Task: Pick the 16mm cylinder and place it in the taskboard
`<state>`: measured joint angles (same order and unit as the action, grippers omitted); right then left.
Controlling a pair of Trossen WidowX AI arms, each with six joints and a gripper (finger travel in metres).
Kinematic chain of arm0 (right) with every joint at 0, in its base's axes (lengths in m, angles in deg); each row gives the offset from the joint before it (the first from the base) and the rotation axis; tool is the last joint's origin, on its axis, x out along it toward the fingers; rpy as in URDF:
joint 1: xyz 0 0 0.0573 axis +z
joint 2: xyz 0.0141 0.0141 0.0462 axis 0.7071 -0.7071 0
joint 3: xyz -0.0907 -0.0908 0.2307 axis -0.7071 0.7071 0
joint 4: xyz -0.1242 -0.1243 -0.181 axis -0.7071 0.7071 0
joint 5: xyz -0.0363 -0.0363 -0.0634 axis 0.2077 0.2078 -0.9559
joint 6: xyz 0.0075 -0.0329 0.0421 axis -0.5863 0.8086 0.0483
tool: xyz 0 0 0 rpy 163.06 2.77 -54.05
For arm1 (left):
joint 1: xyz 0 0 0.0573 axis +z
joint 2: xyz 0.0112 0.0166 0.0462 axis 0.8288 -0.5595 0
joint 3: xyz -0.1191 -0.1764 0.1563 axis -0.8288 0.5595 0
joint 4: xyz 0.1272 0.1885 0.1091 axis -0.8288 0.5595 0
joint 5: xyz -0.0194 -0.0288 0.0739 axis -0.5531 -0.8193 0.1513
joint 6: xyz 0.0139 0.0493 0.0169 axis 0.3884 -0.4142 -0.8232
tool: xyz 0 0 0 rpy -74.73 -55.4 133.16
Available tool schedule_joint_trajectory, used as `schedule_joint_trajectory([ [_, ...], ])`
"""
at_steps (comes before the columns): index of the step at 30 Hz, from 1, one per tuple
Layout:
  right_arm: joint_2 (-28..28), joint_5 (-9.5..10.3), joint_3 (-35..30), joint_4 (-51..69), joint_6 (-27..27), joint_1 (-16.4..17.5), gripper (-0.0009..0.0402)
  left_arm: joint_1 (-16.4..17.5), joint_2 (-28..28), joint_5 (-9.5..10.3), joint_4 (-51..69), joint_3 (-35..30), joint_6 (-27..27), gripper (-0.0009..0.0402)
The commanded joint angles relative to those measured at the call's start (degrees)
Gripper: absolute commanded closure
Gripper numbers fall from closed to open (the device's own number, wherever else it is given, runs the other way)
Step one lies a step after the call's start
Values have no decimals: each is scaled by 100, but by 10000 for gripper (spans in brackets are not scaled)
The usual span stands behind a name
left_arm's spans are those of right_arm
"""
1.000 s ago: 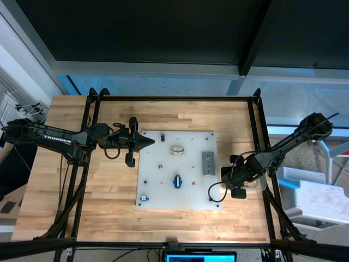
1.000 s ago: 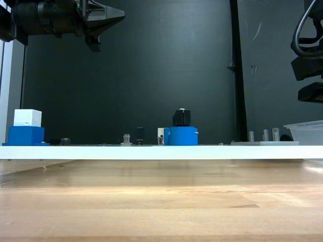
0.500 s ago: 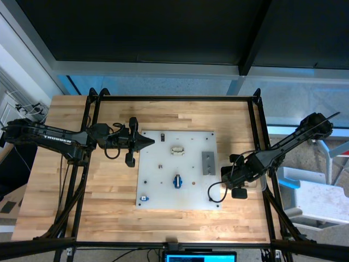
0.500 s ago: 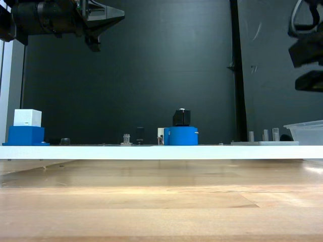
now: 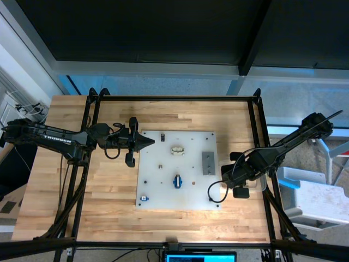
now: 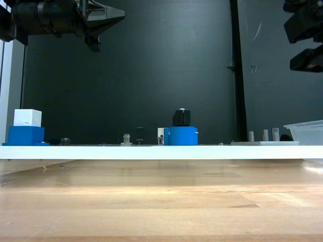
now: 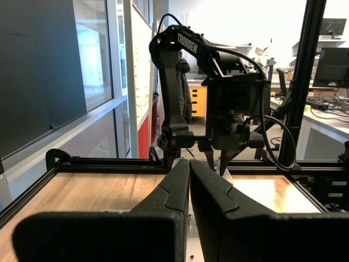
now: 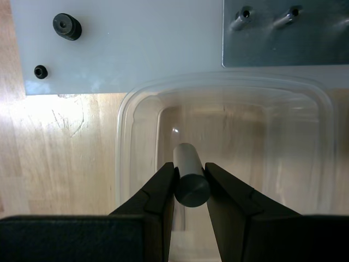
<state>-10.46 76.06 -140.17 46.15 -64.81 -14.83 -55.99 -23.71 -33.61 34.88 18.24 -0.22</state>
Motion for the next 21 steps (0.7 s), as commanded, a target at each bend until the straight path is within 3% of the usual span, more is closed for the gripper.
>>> schedule_joint_trajectory([
  [1, 2, -2, -175, 173, -2, -2, 389, 2, 0, 0, 0, -2, -2, 393],
  [21, -44, 0, -293, 236, -4, -61, 389, 0, 0, 0, 0, -2, -2, 393],
])
